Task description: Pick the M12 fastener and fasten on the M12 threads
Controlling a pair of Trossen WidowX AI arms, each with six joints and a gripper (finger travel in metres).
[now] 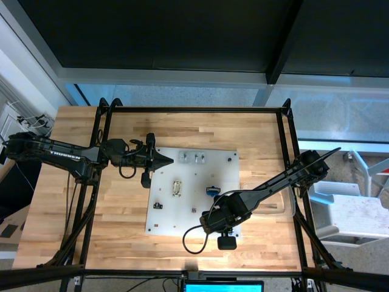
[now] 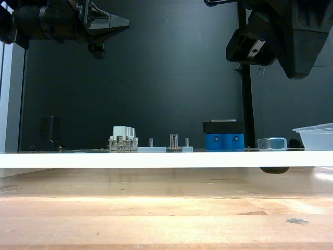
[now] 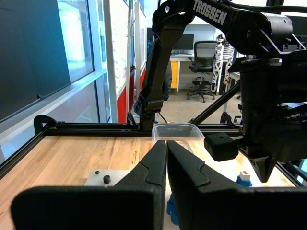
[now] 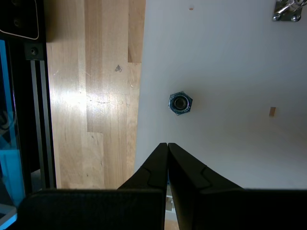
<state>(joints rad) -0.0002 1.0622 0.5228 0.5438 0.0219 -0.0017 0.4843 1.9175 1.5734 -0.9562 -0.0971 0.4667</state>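
The M12 fastener is a small silver hex nut near the white board's near right edge. It sits on its stud: a dark core fills its hole, and in the low view the nut rests down at board level with no ribs showing. My right gripper hangs above it, a little to the near side, shut on nothing. In the high view the right gripper covers the nut. My left gripper is shut and empty, parked high over the board's far left edge.
A clear tray stands just right of the board. On the board are a blue-topped part, a white connector block and a silver post. A black frame rims the wooden table.
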